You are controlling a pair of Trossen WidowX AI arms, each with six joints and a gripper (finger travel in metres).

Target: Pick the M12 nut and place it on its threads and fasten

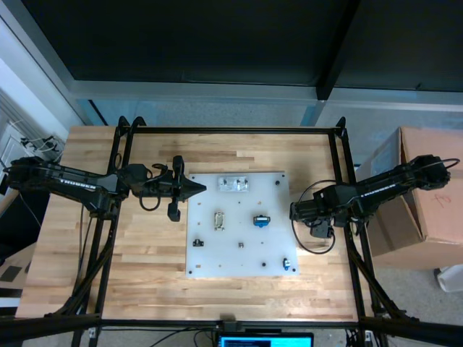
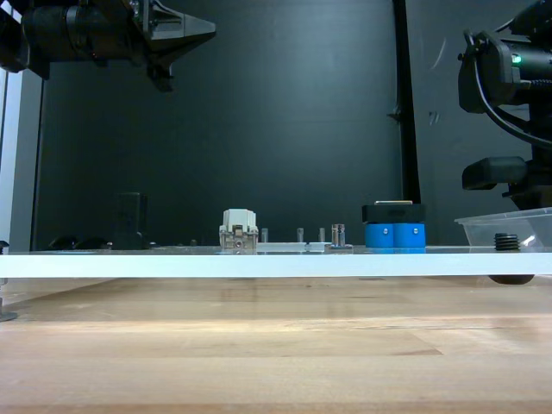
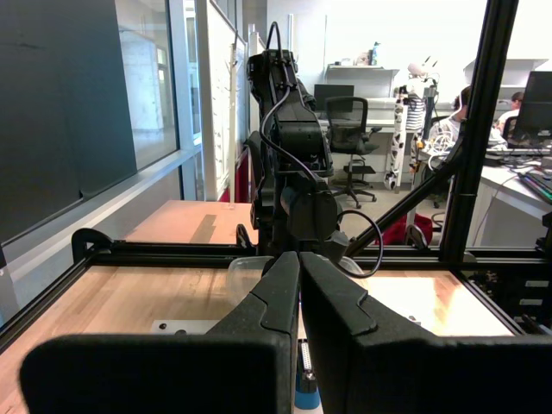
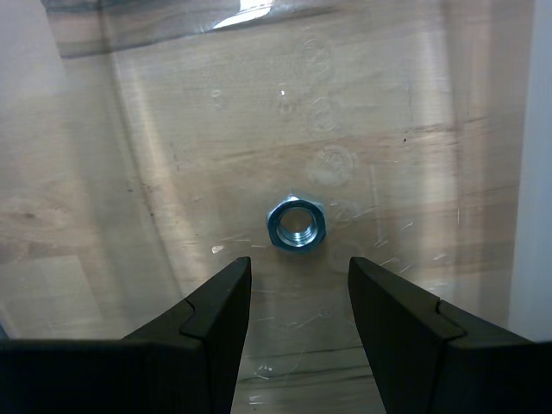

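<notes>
Gripper L point(image 3: 299, 259): fingers pressed together, empty, high over board point(image 1: 217, 253) left edge.
Stud point(image 2: 507, 242): bare, ribs showing.
Nut point(image 4: 296, 224): flat in clear tray point(image 2: 483, 228), just ahead of the open gap.
Gripper R point(image 4: 299, 269): spread wide, empty, over tray.

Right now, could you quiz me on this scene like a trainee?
1. True or false: the small silver hexagonal nut sits on the short black ribbed stud.
2. The open right gripper hangs over the nut, which lies: A) clamped in it B) flat in the clear plastic tray C) on the floor.
3. Fill in: the left gripper, high over the white board's left edge, is ___.
Key: 1 false, the stud is bare; 2 B; 3 shut.
</notes>
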